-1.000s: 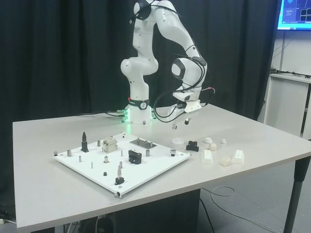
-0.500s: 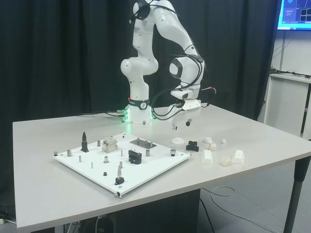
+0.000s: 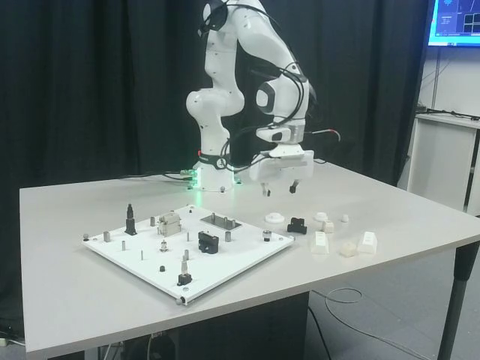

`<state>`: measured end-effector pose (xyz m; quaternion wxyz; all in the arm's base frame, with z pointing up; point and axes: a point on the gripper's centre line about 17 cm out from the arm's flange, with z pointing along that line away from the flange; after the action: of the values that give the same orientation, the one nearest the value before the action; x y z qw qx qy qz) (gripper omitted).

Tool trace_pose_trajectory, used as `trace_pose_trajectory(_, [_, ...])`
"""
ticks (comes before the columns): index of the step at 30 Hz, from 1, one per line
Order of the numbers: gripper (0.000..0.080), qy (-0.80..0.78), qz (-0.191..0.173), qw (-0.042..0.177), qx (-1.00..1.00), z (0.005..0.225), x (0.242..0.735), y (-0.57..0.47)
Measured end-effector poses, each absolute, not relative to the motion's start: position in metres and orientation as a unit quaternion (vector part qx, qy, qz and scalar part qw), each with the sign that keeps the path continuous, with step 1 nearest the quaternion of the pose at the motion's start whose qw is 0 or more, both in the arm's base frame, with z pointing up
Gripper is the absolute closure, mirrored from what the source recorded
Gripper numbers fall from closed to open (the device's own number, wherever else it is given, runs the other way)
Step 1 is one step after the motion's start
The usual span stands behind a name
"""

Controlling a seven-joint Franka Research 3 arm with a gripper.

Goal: Remove bolt 4.

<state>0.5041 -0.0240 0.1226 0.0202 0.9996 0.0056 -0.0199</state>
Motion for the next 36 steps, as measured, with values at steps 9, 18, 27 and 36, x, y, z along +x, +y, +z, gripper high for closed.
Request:
trace_pose_trajectory(9, [0.0003,-0.096,0.012,0.026,0.995,0.141,0.536,-0.048])
trace_pose_trajectory(18, [0.0003,-0.179,0.037,0.038,0.982,0.147,0.573,-0.071])
trace_pose_trajectory(27, [0.0003,-0.252,0.046,0.051,0.965,0.135,0.604,-0.097])
trace_pose_trajectory(36, [0.0003,-0.319,0.041,0.029,0.946,0.123,0.612,-0.116])
